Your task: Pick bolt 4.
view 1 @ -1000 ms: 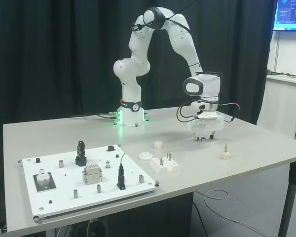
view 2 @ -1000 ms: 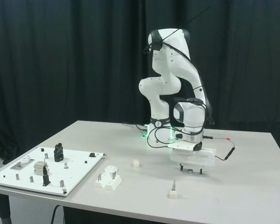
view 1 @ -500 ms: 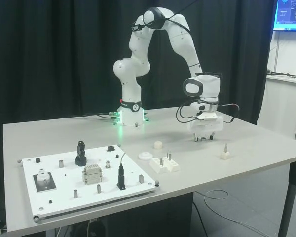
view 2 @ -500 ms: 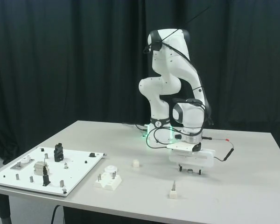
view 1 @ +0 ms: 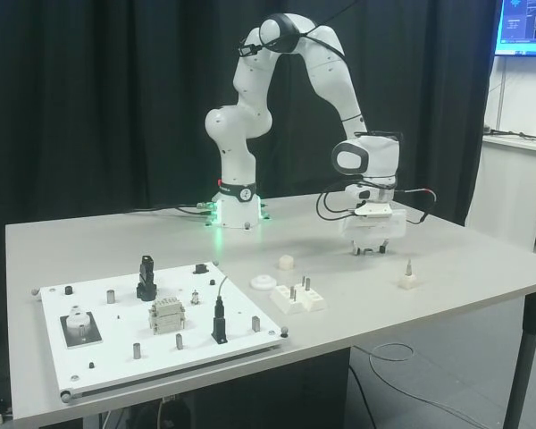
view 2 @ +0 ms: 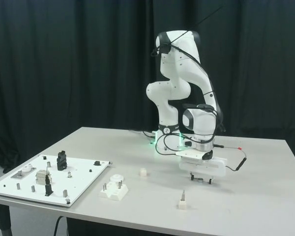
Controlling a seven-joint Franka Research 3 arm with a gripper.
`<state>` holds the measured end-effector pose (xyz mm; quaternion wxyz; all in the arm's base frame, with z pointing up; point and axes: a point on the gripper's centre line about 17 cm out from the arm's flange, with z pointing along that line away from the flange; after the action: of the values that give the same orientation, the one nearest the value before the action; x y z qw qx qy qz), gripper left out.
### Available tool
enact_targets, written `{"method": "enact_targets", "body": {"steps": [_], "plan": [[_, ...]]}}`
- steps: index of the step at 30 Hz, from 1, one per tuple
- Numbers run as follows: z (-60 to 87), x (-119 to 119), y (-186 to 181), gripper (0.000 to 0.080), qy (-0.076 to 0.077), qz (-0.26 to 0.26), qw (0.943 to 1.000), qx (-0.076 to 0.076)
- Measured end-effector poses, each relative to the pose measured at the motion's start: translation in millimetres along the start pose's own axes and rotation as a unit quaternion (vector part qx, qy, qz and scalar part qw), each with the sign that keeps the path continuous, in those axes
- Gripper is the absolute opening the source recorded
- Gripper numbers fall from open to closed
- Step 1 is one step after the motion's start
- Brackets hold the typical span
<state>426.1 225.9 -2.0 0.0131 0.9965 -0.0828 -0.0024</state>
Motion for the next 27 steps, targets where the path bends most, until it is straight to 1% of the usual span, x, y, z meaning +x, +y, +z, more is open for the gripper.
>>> {"method": "enact_targets", "body": {"steps": [1,10,11,15,16,22,27], "plan": [[0.1,0,0,0.0699,0.0,0.0,1.0,0.0],[0.5,-3,-1,0.0699,-0.002,-0.004,1.0,-0.001],[0.7,-3,-1,0.0365,-0.002,-0.005,1.0,-0.001],[0.7,-2,-1,0.0365,-0.002,-0.007,1.0,-0.001],[0.9,-2,0,0.0221,-0.002,-0.007,1.0,-0.001],[0.2,1,1,0.0221,-0.001,-0.004,1.0,0.0],[-6.2,8,0,0.0226,0.005,-0.001,1.0,0.005]]}}
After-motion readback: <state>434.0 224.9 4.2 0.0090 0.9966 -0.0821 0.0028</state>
